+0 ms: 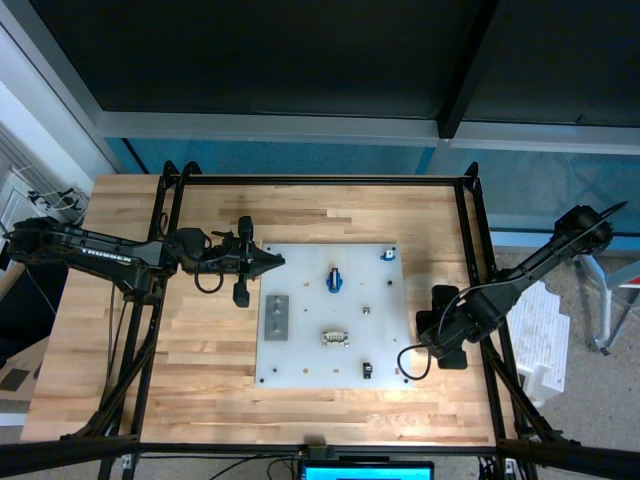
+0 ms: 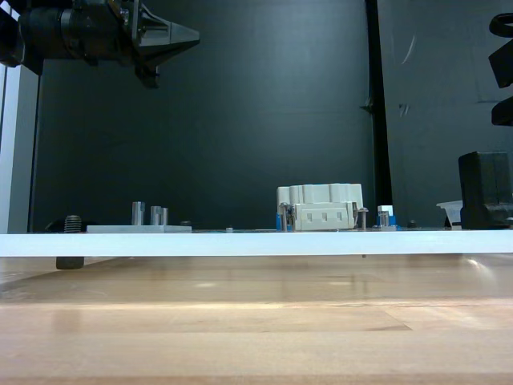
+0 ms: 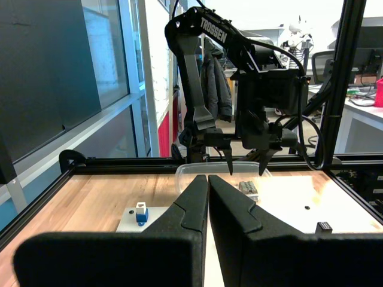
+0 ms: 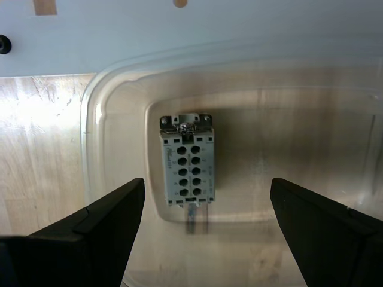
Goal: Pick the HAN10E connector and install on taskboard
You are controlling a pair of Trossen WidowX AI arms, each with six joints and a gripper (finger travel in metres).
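Observation:
The HAN10E connector [image 4: 187, 161] is a beige-grey block with two rows of contact holes, lying flat in a clear plastic tray [image 4: 114, 101]. My right gripper [image 4: 206, 190] hangs open straight above it, one finger on each side, not touching it. From the left wrist view the same connector [image 3: 248, 188] shows below the right gripper [image 3: 245, 167]. The white taskboard [image 1: 300, 370] lies mid-table, and the right gripper [image 1: 440, 330] is just off its right edge. My left gripper [image 1: 268, 261] is shut and empty, held high over the board's far left edge.
On the taskboard stand a grey block with two holes [image 1: 276, 318], a blue part [image 1: 334, 280], a beige socket base [image 1: 335, 339], a small blue-white piece [image 1: 388, 254] and a small black piece [image 1: 367, 370]. A black frame [image 1: 470, 200] borders the table.

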